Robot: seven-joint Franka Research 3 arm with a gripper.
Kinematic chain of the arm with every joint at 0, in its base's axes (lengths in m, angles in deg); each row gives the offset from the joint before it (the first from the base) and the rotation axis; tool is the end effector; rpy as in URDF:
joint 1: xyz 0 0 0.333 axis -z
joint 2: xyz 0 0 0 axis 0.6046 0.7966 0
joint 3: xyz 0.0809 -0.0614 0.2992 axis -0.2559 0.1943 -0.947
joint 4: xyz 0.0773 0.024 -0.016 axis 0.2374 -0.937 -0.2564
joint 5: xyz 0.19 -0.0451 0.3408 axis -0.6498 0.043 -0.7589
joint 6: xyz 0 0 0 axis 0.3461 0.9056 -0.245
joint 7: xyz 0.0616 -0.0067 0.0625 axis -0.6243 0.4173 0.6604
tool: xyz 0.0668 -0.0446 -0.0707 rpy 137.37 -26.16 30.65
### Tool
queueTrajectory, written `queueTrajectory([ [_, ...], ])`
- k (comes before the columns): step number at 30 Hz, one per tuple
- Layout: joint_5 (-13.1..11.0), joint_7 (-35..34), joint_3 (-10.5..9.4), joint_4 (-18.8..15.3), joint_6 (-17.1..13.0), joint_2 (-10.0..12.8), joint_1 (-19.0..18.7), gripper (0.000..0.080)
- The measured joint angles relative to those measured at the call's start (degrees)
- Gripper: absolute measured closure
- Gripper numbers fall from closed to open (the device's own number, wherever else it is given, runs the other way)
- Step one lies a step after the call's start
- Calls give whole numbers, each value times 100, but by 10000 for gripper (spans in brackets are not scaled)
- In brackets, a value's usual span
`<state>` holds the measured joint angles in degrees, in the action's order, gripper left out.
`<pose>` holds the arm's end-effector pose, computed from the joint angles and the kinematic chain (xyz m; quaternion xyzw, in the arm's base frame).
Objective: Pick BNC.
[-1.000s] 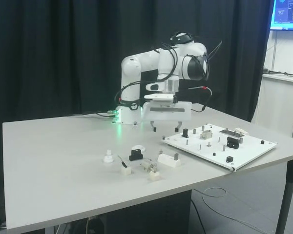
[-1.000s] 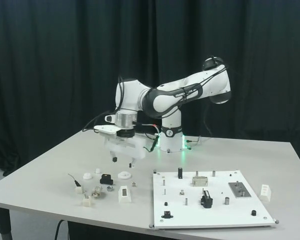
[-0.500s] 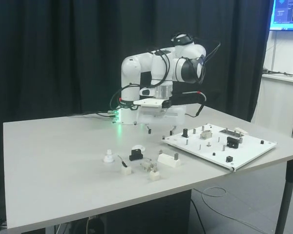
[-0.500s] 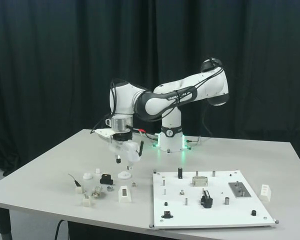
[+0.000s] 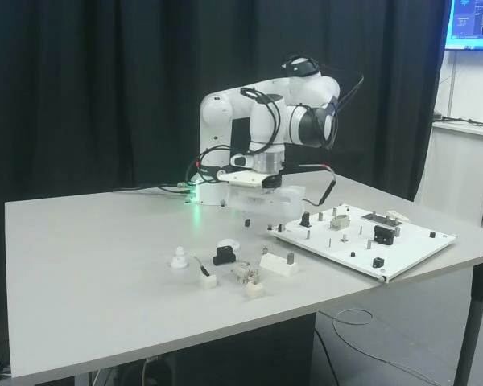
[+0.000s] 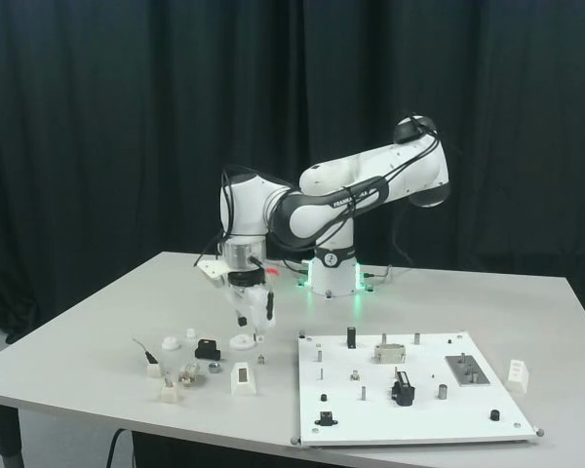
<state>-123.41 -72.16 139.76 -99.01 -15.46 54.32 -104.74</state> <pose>0.5167 -0.0930 0.2468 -0.6844 0.7290 0.0107 0.0042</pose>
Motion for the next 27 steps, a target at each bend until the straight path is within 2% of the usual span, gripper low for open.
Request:
queueTrajectory([
  [9,-64,-7,-245,-74,-269,0,-77,3],
  [17,-243,-6,-487,-141,-553,1,-86,3],
  [27,-370,84,-696,-174,-677,5,-86,3],
])
